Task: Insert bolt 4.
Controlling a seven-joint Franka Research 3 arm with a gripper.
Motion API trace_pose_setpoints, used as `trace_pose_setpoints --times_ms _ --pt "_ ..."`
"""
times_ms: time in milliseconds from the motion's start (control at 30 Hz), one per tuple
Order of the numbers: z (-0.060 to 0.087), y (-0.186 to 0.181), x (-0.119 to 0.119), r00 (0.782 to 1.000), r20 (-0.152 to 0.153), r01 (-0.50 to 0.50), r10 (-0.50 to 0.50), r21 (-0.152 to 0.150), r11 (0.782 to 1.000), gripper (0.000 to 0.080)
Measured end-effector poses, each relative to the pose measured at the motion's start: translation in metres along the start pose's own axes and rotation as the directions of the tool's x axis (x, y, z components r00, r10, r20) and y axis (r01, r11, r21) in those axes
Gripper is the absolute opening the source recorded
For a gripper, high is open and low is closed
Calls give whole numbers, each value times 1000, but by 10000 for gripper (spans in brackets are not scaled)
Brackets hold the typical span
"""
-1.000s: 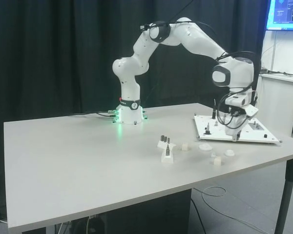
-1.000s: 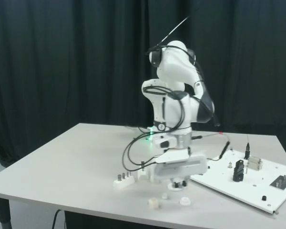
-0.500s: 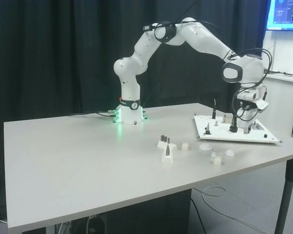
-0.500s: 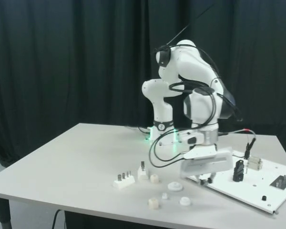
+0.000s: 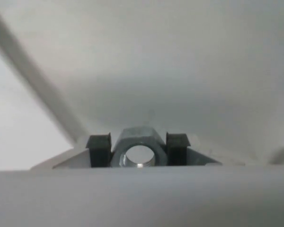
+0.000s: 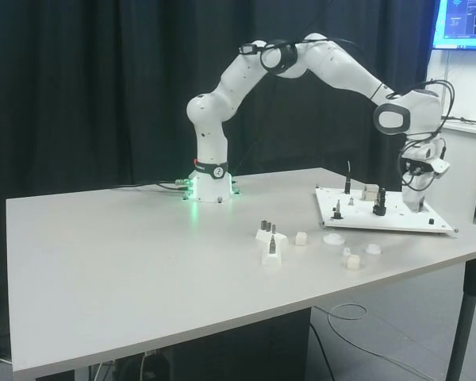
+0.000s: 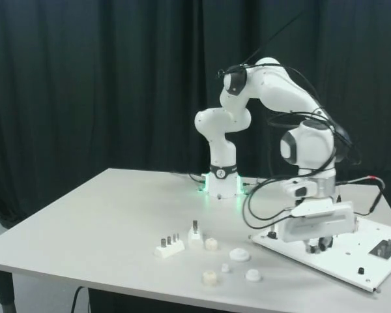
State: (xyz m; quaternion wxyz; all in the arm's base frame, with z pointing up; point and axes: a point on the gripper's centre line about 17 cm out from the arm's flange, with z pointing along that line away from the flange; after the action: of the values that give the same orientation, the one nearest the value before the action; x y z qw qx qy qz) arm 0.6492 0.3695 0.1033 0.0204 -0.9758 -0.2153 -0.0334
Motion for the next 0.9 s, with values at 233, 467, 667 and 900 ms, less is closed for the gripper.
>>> trace_pose_setpoints --times_ms 233,467,667,900 --pt "6 -39 10 1000 -15 -2 2 0 1000 245" --pt "11 -68 15 1000 -25 2 -2 1 1000 245" --pt "13 -85 17 999 -32 14 -14 1 1000 245" --pt "19 -100 18 999 -34 35 -35 0 999 245"
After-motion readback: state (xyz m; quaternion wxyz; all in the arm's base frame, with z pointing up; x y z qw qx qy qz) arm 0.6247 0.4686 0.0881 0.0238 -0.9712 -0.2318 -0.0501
